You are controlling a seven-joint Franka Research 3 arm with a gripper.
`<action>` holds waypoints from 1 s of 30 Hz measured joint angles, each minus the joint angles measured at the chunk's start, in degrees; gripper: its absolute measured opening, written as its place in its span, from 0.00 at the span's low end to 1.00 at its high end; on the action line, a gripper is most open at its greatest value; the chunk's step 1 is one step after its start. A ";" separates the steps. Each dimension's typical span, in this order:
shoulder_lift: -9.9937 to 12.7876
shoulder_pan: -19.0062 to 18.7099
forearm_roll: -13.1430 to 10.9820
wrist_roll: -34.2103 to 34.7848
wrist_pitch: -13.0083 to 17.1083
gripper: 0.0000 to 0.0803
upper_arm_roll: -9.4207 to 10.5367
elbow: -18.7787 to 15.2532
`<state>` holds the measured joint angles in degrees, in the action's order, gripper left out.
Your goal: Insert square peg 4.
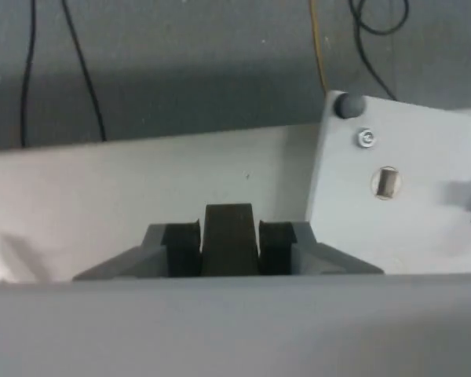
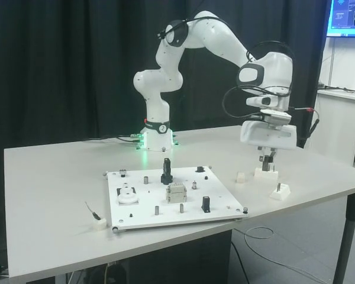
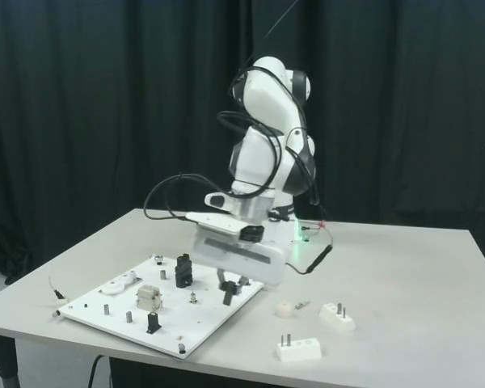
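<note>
The white arm (image 2: pixel 213 35) arches over, its gripper (image 1: pixel 228 250) pointing down, jaws clamped.

The arm's base (image 2: pixel 153 137) stands at the back of the worktop (image 2: pixel 53 177), and the board (image 2: pixel 171 198) lies flat in front of it, near the front edge. On the board stand small parts: a tall clip (image 2: pixel 165 171) near the back, a block (image 2: pixel 176 193) in the middle and a short stand (image 2: pixel 206 203) near the front. Beside the board lie three small holders (image 3: pixel 306 349), off it and near each other, and the gripper (image 2: pixel 266 158) hangs just above one of them, with a peg (image 1: pixel 228 250) between its jaws.
</note>
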<state>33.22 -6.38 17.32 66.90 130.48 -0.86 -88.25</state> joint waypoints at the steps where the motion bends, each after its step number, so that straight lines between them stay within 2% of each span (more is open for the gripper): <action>1: 0.34 0.25 0.00 1.32 -0.30 0.19 0.04 0.52; 10: 2.19 1.89 0.11 13.27 -2.87 0.19 0.05 3.56; 23: 2.27 2.53 0.11 34.87 -6.75 0.19 0.05 4.17; 30: 2.77 3.48 0.11 45.27 -7.07 0.19 0.05 4.17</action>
<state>36.00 -2.90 17.43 112.16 123.40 -0.81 -84.08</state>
